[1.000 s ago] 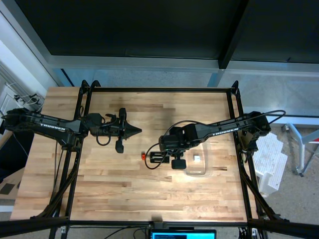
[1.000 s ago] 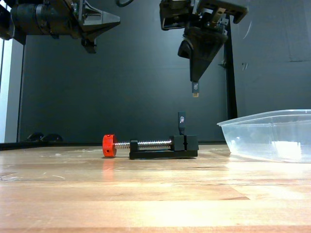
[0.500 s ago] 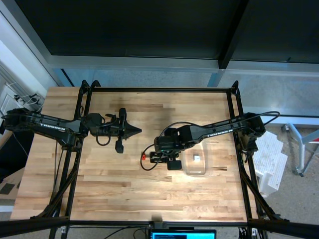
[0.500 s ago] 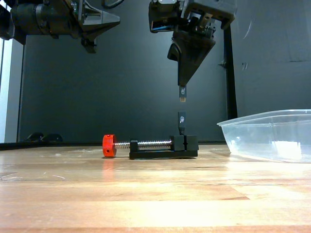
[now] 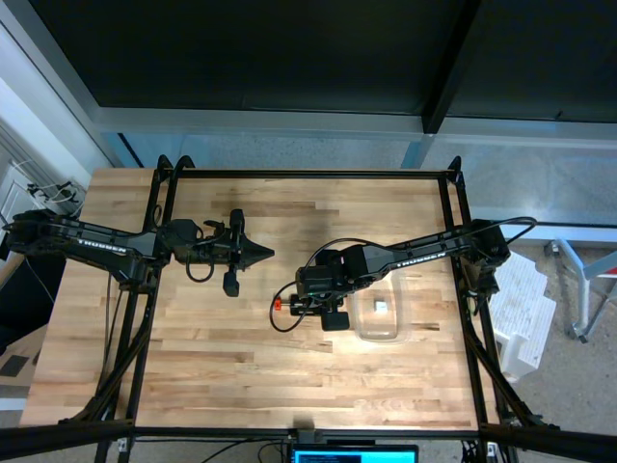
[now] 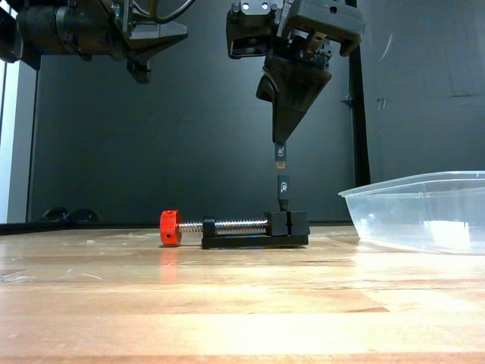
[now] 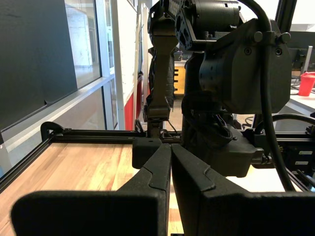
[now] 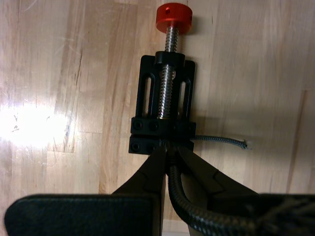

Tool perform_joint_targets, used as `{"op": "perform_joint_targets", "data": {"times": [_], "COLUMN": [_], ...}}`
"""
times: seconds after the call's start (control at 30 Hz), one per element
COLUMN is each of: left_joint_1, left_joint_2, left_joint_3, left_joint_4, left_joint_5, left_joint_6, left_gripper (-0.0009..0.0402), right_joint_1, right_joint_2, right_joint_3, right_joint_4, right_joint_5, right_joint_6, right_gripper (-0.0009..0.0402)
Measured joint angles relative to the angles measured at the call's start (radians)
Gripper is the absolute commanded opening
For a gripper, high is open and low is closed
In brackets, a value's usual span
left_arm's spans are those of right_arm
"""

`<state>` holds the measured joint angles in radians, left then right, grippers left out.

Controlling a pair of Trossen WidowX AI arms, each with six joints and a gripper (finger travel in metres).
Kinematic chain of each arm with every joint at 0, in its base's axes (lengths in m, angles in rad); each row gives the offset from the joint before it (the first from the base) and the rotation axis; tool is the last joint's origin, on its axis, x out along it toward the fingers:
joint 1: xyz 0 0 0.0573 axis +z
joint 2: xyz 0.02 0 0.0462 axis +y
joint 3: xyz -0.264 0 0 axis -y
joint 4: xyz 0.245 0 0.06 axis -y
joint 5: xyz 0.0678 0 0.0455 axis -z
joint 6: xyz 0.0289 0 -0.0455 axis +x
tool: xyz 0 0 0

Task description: Pick the USB-C connector and install on taskboard

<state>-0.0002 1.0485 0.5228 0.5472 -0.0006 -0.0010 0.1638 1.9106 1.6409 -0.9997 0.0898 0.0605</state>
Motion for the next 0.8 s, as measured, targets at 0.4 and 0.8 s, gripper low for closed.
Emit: {"op": "perform_joint_targets", "data": {"times": [0.4, 0.8], "left_joint_1": [0.0, 0.0], "left_joint_2": [0.0, 0.0], "left_joint_3": [0.0, 0.0], "left_joint_4": [0.0, 0.0], "left_joint_5": [0.0, 0.0], "left_joint_6": [0.0, 0.0], "left_gripper": [0.0, 0.0], "right_joint_1": [0.002, 0.002], "right_joint_2": [0.0, 0.0], "right_joint_3": [-0.018, -0.037], "right_joint_4": [0.01, 0.031], "right_joint_5": [-0.003, -0.005], "right_joint_6": [-0.003, -0.003], "right_gripper": [0.0, 0.0]}}
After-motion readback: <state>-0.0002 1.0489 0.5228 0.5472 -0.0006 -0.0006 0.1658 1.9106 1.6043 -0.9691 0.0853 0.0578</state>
